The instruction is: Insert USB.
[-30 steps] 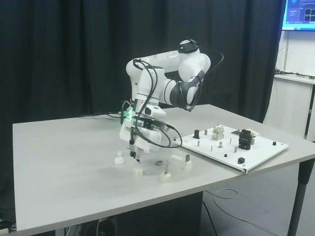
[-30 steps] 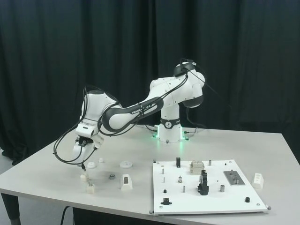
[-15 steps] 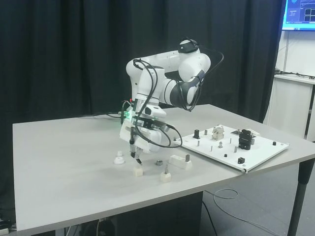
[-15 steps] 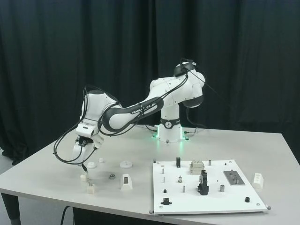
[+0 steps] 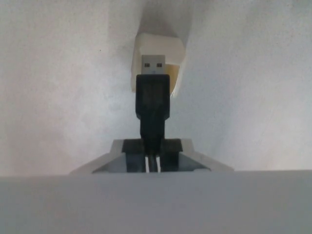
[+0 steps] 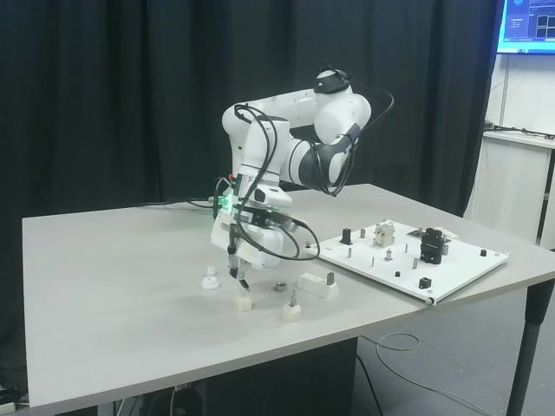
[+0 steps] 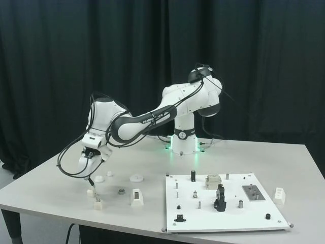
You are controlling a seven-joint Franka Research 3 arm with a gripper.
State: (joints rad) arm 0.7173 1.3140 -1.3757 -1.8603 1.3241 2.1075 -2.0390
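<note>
Gripper (image 5: 151, 163) closed on black body of USB plug (image 5: 152, 92), metal tip just above white holder (image 5: 173, 51). Plug prob. light and stiff w/ slick shell. Grip by flat sides of body, not metal tip.

White board (image 6: 451, 269) — small fixtures on it — black curtain (image 7: 284, 61) behind.

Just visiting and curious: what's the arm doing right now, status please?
Gripper shut on black USB plug. Plug hangs just above small white holder block on grey table. Nothing in the way.
</note>
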